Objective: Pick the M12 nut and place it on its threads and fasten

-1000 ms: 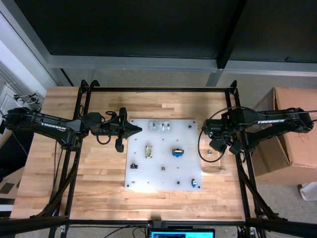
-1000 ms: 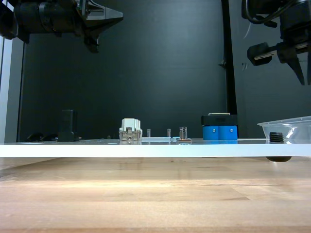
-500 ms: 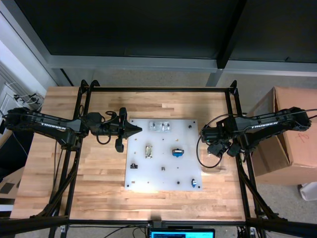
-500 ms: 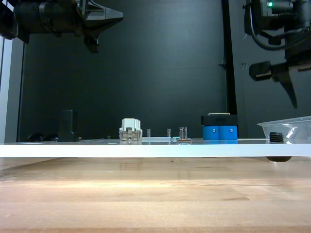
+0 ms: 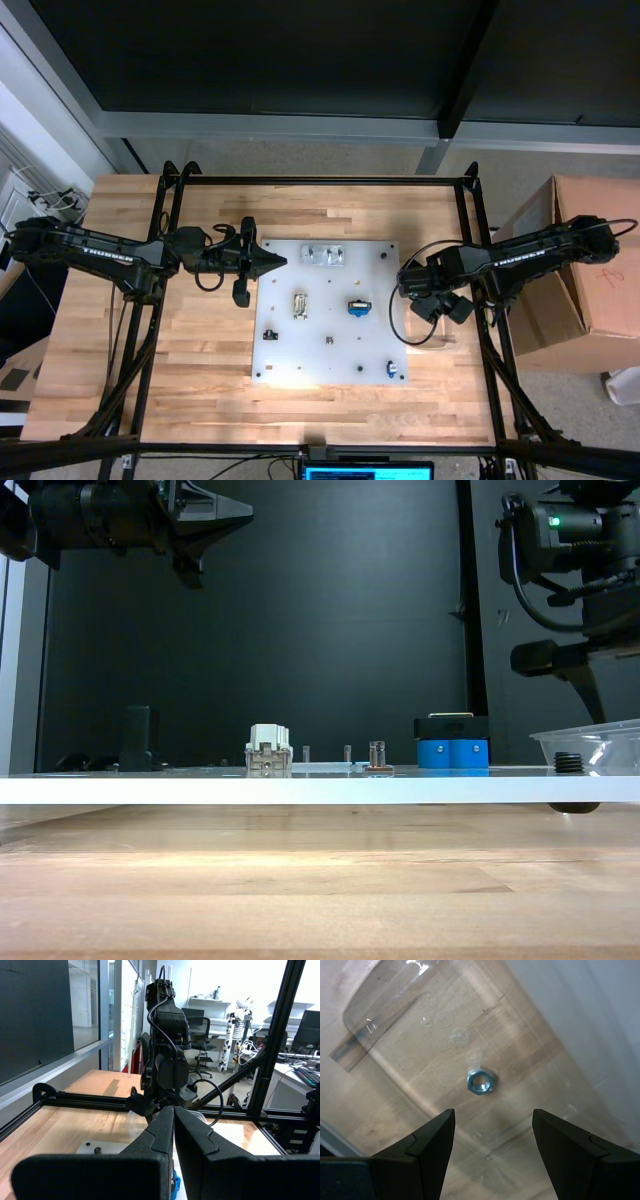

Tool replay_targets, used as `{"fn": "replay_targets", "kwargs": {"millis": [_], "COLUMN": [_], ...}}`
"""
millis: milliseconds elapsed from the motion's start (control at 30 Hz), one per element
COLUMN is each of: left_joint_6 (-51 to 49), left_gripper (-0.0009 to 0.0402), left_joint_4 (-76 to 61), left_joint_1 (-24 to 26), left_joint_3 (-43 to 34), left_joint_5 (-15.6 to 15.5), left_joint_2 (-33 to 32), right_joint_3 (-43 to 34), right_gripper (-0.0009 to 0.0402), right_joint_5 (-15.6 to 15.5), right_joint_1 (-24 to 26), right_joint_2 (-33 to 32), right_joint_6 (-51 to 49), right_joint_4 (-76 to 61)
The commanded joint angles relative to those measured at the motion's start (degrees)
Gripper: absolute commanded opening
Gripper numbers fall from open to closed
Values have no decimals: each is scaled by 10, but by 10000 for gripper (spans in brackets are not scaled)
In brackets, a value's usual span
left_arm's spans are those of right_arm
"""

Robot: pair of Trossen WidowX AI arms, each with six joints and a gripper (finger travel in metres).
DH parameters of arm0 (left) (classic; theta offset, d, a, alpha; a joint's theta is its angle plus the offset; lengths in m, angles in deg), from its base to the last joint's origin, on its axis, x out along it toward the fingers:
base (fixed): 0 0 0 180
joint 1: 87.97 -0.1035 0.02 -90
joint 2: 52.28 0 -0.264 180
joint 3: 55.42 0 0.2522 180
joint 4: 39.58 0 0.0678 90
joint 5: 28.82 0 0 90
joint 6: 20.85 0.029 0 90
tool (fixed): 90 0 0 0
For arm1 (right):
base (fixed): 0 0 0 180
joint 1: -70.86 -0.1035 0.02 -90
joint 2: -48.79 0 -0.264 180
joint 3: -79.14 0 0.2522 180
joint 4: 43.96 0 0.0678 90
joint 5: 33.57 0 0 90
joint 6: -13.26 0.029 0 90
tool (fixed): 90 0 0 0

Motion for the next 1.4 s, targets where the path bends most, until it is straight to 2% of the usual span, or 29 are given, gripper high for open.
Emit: {"fn": "replay_targets", "kwargs": {"millis": [33,633,767,1400], "left_joint_6": [0,0,0,0], "left_gripper": [0,0,0,0], "left_joint_4": [0,0,0,0], "left_joint_1": [0,0,0,0], "left_joint_3": [0,0,0,0], "left_joint_5": [0,0,0,0], "left_joint_2": [0,0,0,0], "right_joint_3": [10,77,87,89], "right_gripper": [216,211,200,84], "right_joint_5": [0,-3,-13,-13], "right_joint_1": [-4,-23,-25,-27], "right_joint_2": [-7,-25,-25,-24], "right_joint_6": [12,42,42,41], "right_joint_4": [14,127,133,138]}}
